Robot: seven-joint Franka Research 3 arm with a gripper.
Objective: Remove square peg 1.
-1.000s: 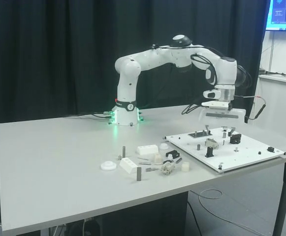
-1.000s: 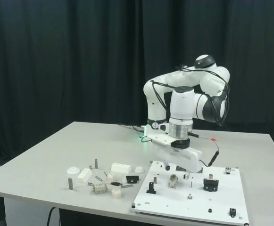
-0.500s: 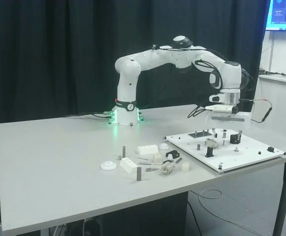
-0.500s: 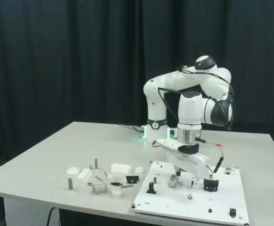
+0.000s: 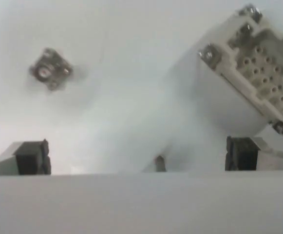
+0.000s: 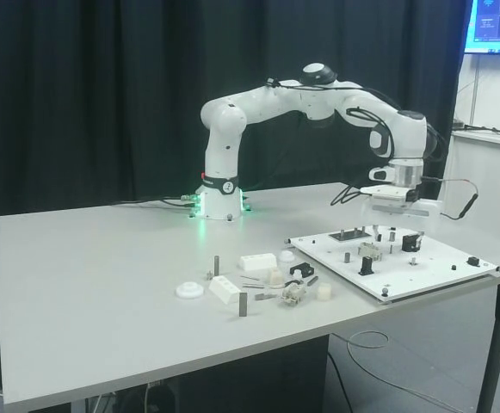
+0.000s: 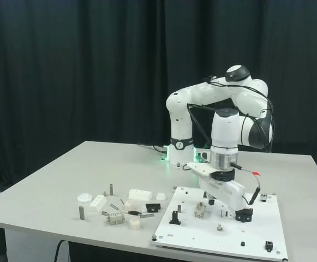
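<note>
wrist: gripper wide open, 2 black fingertips well apart, square peg 1 upright between them, multi-pin connector near | first room: gripper low over white board | second room: arm bent down over the board, peg hidden

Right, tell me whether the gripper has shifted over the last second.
Yes. In the first room view the gripper has moved further from the robot base along the white board and sits lower.
</note>
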